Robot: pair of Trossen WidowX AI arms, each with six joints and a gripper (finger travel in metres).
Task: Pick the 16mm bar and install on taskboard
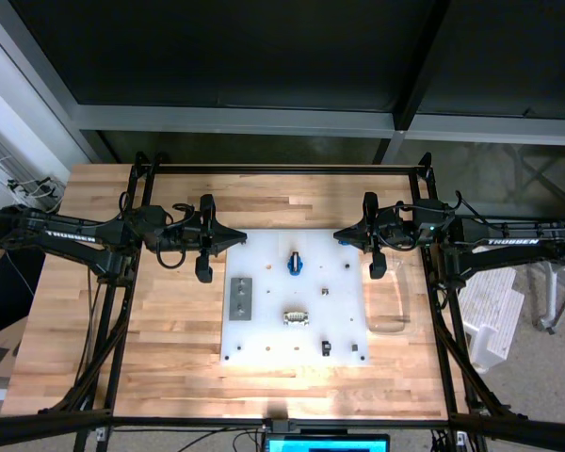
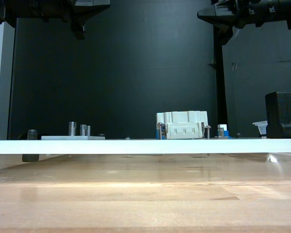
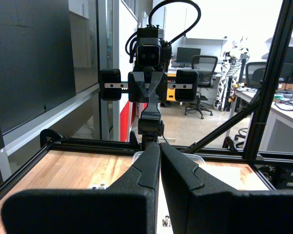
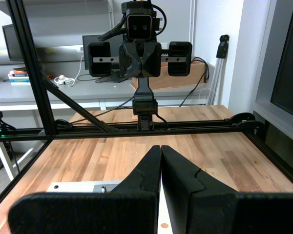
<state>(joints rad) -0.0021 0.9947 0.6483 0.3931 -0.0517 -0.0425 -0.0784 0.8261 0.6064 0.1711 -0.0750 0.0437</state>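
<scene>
TROSSEN arms (image 1: 71,237); left gripper (image 1: 241,240), right gripper (image 1: 337,235) aloft

Smooth white plastic taskboard (image 1: 264,344), varnished wood-plank table (image 1: 169,320), matt grey metal block (image 1: 240,298), black metal frame (image 1: 282,170)

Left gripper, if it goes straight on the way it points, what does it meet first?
Most likely the right gripper. The left gripper points level at it, high over the taskboard, and the gap between them looks free.
</scene>
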